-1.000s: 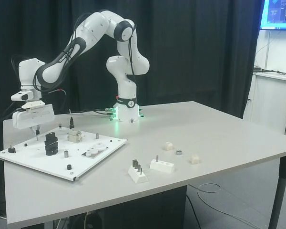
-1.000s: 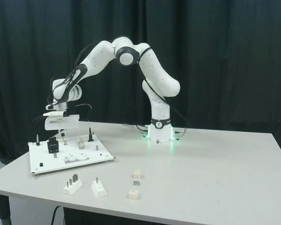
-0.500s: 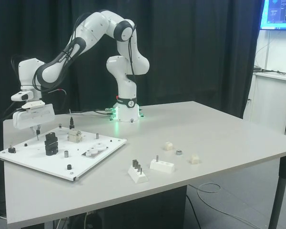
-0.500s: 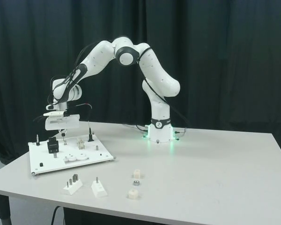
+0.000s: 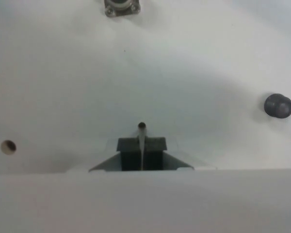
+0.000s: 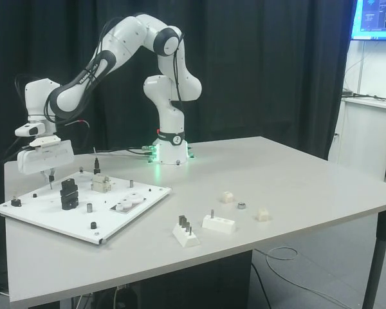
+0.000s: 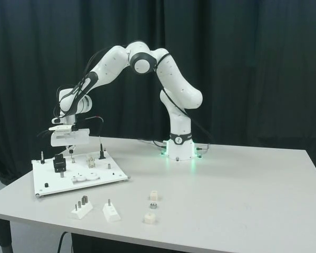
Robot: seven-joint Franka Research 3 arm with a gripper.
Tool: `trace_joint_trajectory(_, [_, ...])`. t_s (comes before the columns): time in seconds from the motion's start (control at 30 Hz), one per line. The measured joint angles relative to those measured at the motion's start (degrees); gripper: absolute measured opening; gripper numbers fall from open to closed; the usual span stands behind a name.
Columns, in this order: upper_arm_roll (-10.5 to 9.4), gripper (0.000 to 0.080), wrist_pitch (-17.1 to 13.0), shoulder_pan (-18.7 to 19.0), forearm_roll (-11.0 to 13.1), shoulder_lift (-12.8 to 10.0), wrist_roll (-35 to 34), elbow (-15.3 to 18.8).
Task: Insert round peg 1.
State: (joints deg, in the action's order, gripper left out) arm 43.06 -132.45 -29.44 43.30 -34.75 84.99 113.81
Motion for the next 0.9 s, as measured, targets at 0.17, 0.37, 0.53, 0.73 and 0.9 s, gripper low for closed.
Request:
trace_joint_trajectory(0.17, [0.00,0.0017,-0.09,0.01,0.00,0.00,0.20,0.00])
trace_joint_trajectory(0.37, [0.01,0.0017,-0.64,0.00,0.00,-0.05,0.36,0.03])
trace_joint_trajectory(0.53, [0.01,0.0017,-0.84,0.01,0.00,-0.09,0.39,0.04])
trace_joint_trajectory(0.73, [0.01,0.0017,-0.85,0.01,0.00,-0.11,0.39,0.05])
trace_joint_trajectory(0.9, [0.01,0.0017,-0.85,0.01,0.00,-0.11,0.39,0.06])
